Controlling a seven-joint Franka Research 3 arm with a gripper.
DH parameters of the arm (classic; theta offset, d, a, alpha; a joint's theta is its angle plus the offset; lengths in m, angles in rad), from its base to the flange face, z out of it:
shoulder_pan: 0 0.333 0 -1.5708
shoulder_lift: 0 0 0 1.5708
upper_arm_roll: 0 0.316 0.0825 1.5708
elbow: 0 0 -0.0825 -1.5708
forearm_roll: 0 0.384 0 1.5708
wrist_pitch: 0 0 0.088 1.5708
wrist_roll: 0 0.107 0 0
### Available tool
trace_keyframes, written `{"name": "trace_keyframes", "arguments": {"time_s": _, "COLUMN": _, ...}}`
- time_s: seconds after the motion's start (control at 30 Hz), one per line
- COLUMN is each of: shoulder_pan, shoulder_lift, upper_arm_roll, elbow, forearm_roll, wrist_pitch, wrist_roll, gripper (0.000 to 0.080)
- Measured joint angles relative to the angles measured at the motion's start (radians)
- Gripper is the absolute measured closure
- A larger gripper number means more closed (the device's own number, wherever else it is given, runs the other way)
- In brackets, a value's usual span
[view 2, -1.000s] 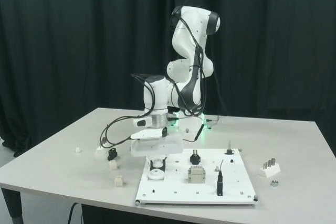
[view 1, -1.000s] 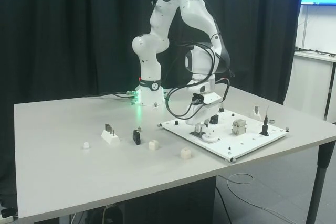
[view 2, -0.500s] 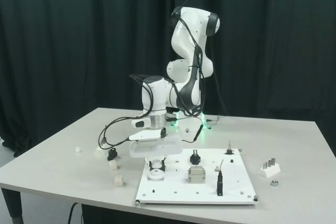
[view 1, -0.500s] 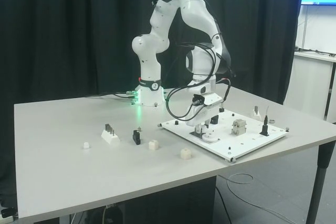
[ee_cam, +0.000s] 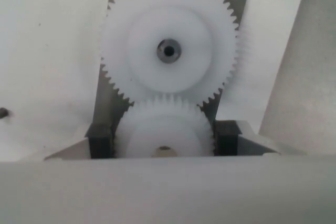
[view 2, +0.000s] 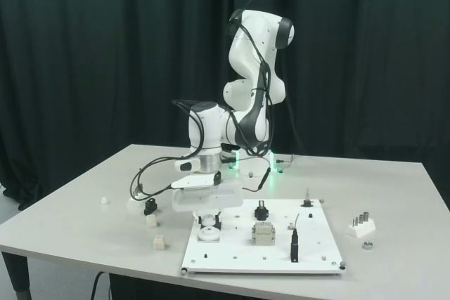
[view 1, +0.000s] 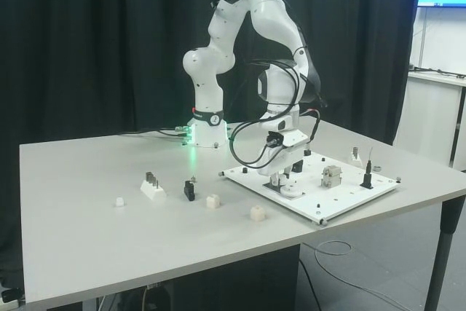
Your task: Insert medium gear.
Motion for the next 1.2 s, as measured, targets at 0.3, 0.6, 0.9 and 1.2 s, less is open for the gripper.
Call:
{"name": "trace_keyframes", "arguments": {"time_s": 0.3, "shoulder_pan": -0.002, "shoulder_lift": 0.000, "upper_arm_roll": 0.000, "elbow": 0.000, "forearm_roll": -0.001, "wrist_pitch": -0.001, "wrist_roll": 0.000, "gripper": 0.0406}}
{"name": "trace_keyframes", "arguments": {"time_s": 0.6, "shoulder_pan": -0.002, "shoulder_lift": -0.002, "upper_arm_roll": 0.000, "elbow": 0.000, "forearm_roll": -0.001, "wrist_pitch": -0.011, "wrist_roll": 0.000, "gripper": 0.0406}}
{"name": "trace_keyframes", "arguments": {"time_s": 0.9, "shoulder_pan": -0.002, "shoulder_lift": -0.007, "upper_arm_roll": 0.000, "elbow": 0.001, "forearm_roll": -0.001, "wrist_pitch": -0.040, "wrist_roll": 0.000, "gripper": 0.0406}}
{"name": "trace_keyframes", "arguments": {"time_s": 1.2, "shoulder_pan": -0.002, "shoulder_lift": -0.008, "upper_arm_roll": 0.001, "elbow": 0.001, "forearm_roll": -0.001, "wrist_pitch": -0.047, "wrist_roll": 0.000, "gripper": 0.0406}}
